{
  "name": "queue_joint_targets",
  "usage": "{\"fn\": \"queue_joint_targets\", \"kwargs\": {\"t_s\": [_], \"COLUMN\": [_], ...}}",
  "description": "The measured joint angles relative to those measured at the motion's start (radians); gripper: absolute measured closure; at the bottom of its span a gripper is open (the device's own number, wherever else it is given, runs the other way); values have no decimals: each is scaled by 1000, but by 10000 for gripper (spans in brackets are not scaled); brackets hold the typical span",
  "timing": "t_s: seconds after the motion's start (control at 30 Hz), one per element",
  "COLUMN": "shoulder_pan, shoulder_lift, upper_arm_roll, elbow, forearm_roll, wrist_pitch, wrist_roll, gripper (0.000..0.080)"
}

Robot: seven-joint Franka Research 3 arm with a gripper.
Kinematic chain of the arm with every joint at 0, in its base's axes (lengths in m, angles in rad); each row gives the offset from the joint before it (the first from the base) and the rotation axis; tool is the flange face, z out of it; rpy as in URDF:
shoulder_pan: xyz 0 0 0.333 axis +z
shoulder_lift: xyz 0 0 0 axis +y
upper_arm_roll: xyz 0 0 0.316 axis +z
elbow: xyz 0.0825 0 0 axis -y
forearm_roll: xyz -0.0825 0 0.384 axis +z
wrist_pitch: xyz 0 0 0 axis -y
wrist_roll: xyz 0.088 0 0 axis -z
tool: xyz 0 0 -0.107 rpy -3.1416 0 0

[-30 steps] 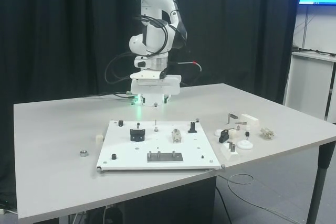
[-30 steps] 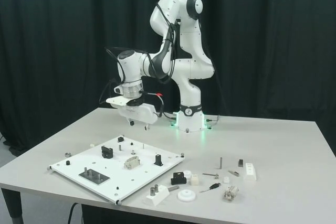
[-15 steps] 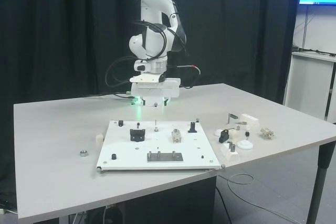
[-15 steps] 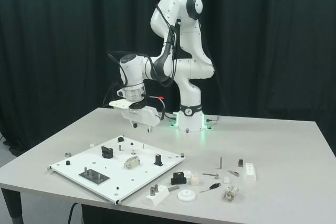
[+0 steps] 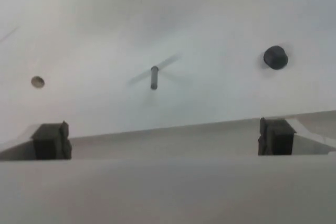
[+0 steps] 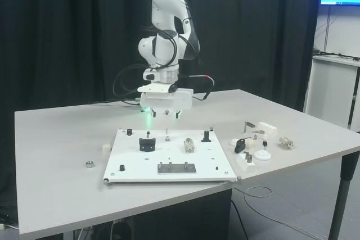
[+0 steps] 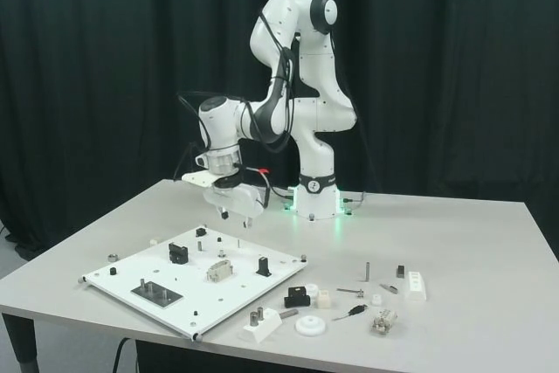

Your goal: Remove round peg 1.

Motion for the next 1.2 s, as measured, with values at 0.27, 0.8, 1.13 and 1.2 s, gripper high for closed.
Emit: {"fn": "queue_joint_targets", "kwargs": {"t_s": [0.27,0.8,1.13,1.2], "shoulder_pan": [0,0,0,0], "shoulder_lift": [41,98,138,146], "upper_arm_roll": [0,0,0,0], "elbow": [0,1,1,1], "forearm_roll": [39,103,155,164], "wrist_pitch": [25,56,88,96], "wrist_roll": [-2,-136,-212,-221], "gripper": [3,3,3,3]}}
